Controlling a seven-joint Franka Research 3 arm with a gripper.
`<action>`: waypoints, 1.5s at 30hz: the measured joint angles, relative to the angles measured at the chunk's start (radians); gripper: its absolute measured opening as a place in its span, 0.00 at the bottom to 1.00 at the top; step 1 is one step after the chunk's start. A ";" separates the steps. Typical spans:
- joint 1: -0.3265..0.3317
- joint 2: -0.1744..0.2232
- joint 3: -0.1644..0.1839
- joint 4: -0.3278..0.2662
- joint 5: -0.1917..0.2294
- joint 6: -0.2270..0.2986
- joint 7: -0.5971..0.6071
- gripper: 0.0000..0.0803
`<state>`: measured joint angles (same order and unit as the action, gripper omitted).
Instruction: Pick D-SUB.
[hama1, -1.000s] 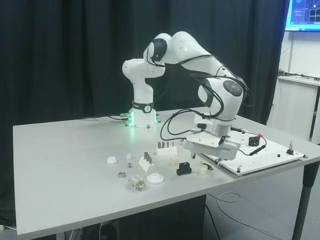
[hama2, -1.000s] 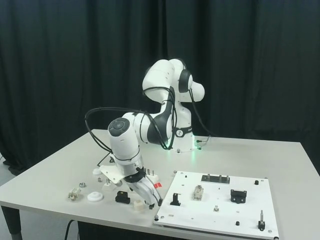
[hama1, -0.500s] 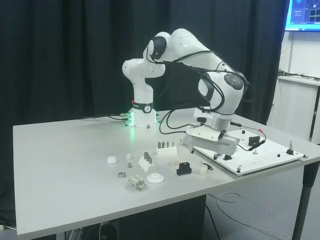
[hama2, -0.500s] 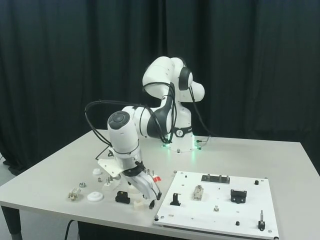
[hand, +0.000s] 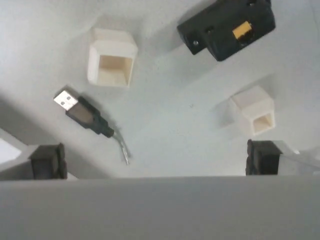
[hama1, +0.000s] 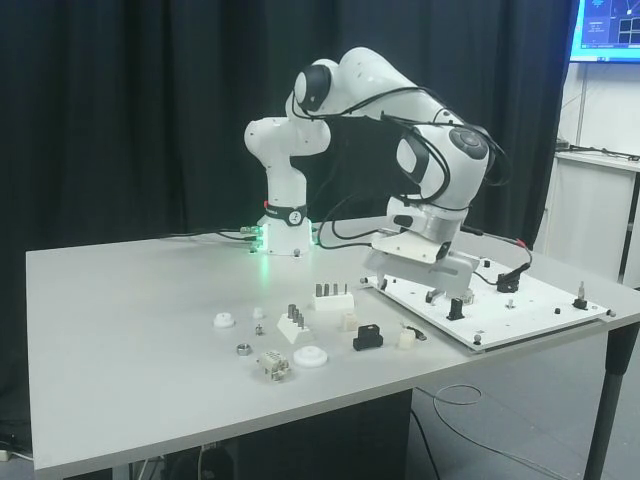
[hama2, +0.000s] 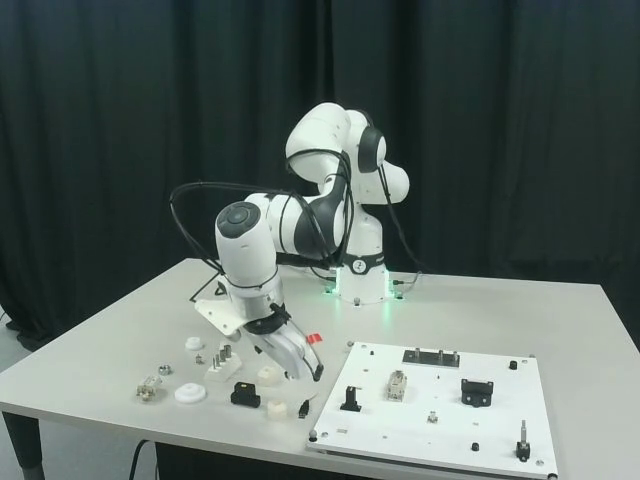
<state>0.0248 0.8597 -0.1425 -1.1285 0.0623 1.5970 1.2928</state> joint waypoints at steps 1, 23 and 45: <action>0.000 -0.003 0.000 -0.001 -0.002 -0.003 0.000 1.00; 0.012 -0.086 0.000 -0.075 -0.030 -0.019 0.004 1.00; 0.012 -0.115 -0.004 -0.105 -0.101 0.027 -0.014 1.00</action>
